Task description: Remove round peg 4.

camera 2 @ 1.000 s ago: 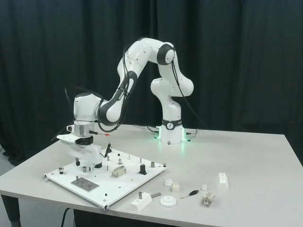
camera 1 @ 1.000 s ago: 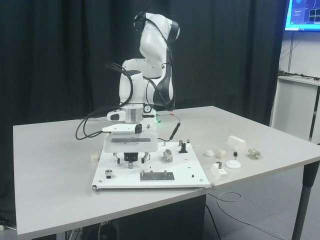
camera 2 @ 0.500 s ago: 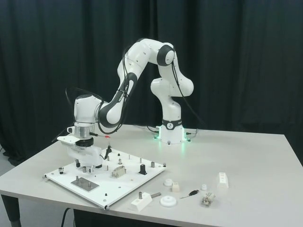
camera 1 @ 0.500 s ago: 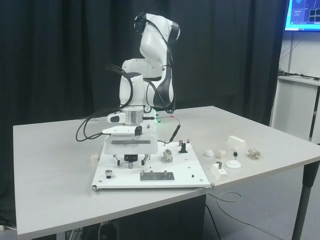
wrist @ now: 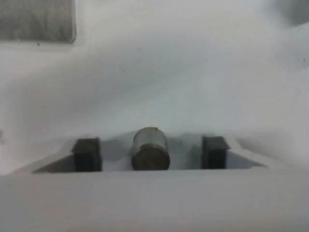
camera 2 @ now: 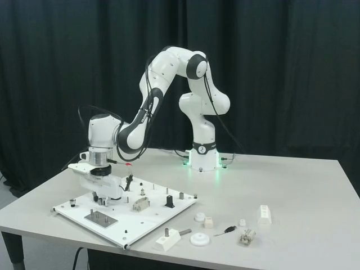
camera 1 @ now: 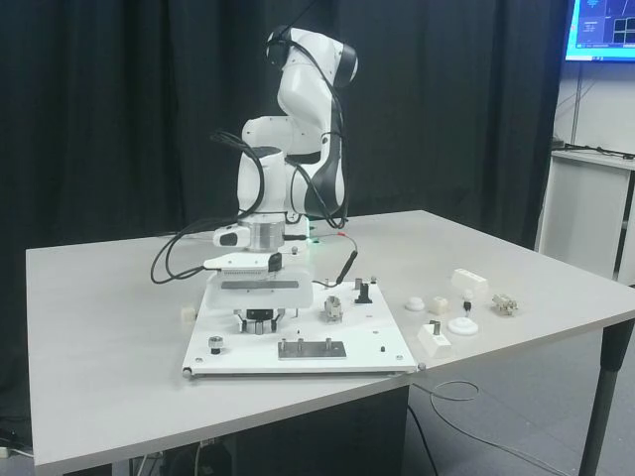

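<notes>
Start with the wrist view: your tool (wrist: pixel 150 153) stands wide, its two black fingertips (wrist: pixel 87 154) apart with a gap on each side of round peg 4 (wrist: pixel 150 150), which stands between them without touching either. The peg rises from the white board (wrist: pixel 159 77). A grey plate (wrist: pixel 37 20) sits off at about 10 o'clock from the peg in this picture. Nothing is gripped yet.

In the first room view, you see the white arm (camera 1: pixel 298 119) bent down over the board (camera 1: pixel 387 347), which lies on the grey desk (camera 1: pixel 109 327). The tool (camera 1: pixel 258 322) hangs low over the board's near half, the peg hidden between its fingers. Loose white parts (camera 1: pixel 458 324) lie on the desk at 3 o'clock from the board, well apart from it.

In the second room view, the tool (camera 2: pixel 100 197) is just above the board (camera 2: pixel 146 225), near its far left portion; you cannot make out the peg itself here.

My reading: the approach and alignment look done. Closing on the peg, pulling it straight up out of its hole and setting it aside are all left for you to do.
</notes>
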Motion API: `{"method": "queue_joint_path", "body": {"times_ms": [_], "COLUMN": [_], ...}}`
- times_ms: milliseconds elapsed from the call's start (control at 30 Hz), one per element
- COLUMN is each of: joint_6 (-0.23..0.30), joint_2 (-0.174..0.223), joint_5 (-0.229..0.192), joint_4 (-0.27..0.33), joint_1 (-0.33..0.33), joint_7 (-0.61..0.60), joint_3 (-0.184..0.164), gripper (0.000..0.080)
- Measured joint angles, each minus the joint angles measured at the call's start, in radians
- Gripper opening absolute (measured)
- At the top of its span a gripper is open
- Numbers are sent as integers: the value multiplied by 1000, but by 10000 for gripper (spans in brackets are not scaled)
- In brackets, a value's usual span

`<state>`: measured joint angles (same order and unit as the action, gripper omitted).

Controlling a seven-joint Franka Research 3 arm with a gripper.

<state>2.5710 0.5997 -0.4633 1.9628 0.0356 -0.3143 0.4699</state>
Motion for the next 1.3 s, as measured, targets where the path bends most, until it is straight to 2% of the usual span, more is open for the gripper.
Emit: {"method": "queue_joint_path", "body": {"times_ms": [167,200,333,367,1000,1300], "joint_6": [0,0,-2,-2,-4,-25], "joint_2": [5,6,6,6,5,-11], "joint_5": [0,0,0,0,0,0], "joint_4": [0,0,-1,-1,-2,-2], "joint_1": [2,2,2,2,1,2], "joint_7": [0,0,0,0,1,14], "joint_3": [0,0,-2,-2,-1,5], "gripper": [494,294,294,151,154,153]}}
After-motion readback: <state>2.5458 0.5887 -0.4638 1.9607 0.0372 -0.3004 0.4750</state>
